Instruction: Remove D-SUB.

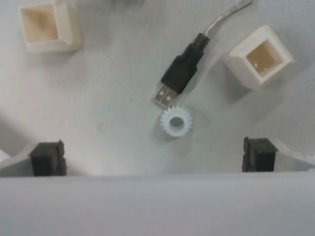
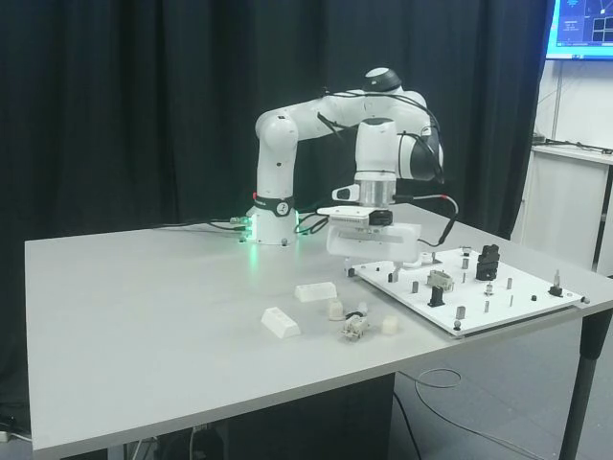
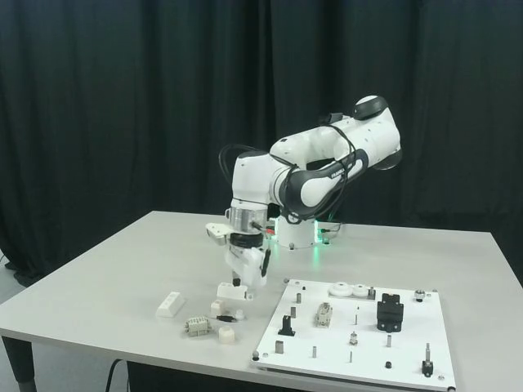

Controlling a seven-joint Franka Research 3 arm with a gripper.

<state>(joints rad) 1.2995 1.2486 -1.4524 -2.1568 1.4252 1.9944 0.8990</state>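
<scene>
Gripper (image 1: 152, 157) is hovering open and empty over the USB plug (image 1: 179, 73) and white gear (image 1: 175, 122), off the white board (image 2: 498, 305). D-SUB (image 3: 324, 314) is sitting on that board near its middle. I'd be translating across, centring the jaws on its body, then pulling straight up.

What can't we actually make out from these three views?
- Wrist view: the USB plug cable runs off the edge; its far end is unseen.
- Both room views: parts on the white board are too small to tell which is the D-SUB.
- Second room view: gripper fingertips too small to judge; in the wrist view they stand apart.
</scene>
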